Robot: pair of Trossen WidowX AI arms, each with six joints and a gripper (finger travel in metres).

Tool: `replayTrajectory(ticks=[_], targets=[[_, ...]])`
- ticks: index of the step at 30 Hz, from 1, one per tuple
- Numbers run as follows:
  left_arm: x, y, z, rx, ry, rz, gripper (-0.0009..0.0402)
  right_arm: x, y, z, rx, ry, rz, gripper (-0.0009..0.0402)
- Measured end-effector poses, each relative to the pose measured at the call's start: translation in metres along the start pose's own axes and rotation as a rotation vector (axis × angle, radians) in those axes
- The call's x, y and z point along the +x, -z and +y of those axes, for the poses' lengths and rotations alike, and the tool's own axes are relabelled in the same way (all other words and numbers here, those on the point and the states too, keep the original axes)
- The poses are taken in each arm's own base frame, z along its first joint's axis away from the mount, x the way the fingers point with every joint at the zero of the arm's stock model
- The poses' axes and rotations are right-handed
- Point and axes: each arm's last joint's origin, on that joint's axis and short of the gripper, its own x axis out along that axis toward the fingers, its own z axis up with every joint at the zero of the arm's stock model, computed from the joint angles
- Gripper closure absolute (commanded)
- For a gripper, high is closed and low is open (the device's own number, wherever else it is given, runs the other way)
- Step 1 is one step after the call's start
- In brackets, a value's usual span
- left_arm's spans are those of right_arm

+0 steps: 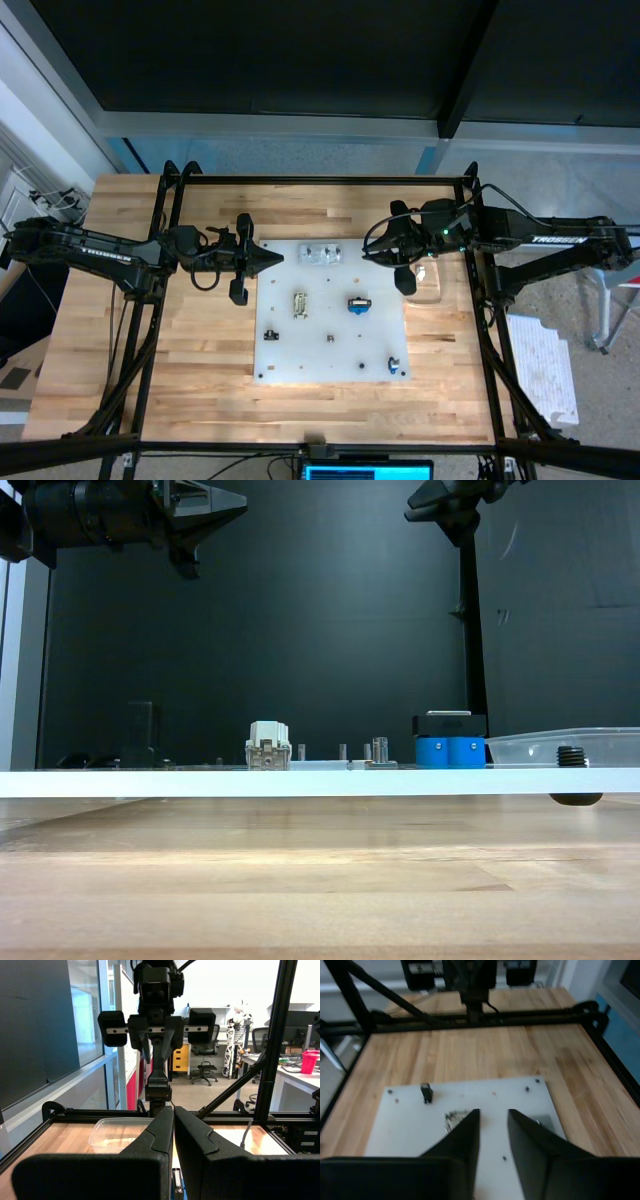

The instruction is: Pick the RJ45 connector and install on taskboard

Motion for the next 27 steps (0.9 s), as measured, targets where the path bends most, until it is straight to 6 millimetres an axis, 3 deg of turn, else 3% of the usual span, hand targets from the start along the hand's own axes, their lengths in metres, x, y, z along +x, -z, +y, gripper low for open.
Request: replayTrajectory(ticks=[15, 27], targets=[[0.000, 0.000, 0.000, 0.000, 0.000, 0.000, 0.0393, 0.006, 0.025, -0.003, -0.012, -0.025, -0.350, 0.0394], [0.000, 0.000, 0.000, 0.000, 0.000, 0.000, 0.0393, 0.011, 0.050, -0.011, 0.010, 0.009, -0.456, 0.0393]])
